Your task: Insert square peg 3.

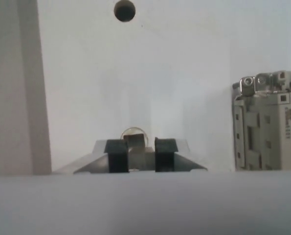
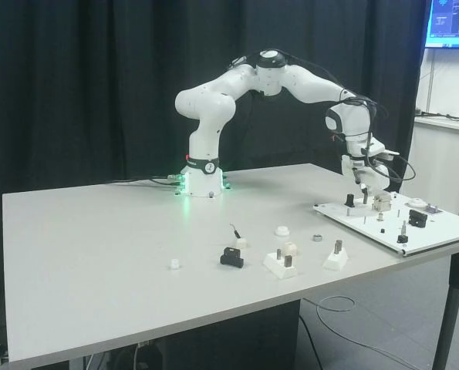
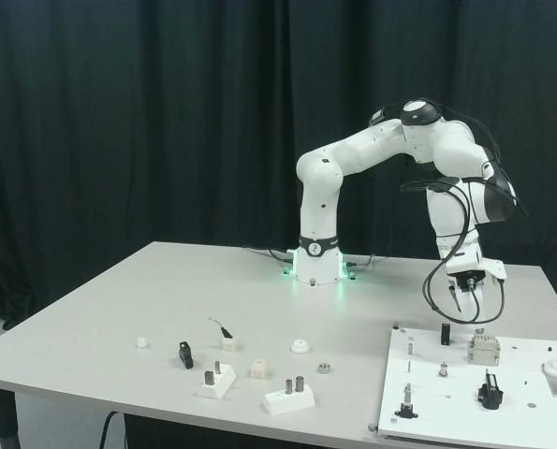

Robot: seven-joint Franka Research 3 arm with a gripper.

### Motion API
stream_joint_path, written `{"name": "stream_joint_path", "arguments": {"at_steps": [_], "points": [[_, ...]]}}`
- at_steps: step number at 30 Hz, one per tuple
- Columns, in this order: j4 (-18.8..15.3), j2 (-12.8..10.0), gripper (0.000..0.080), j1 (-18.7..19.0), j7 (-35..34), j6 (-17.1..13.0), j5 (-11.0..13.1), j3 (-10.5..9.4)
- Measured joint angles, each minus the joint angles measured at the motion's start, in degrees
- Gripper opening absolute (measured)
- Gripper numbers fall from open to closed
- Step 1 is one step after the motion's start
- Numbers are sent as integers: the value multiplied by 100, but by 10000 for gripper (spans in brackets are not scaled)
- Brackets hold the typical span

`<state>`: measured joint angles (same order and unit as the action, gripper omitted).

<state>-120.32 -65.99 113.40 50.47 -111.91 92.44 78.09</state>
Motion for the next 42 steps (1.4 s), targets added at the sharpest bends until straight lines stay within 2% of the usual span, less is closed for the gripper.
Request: {"name": "stream_joint_path", "arguments": {"at_steps": [9,18,42], "points": [[-48,0,111,-66,189,181,200,16],[-54,0,111,-49,215,280,299,16],[-58,-7,111,-36,203,177,334,-4]]}}
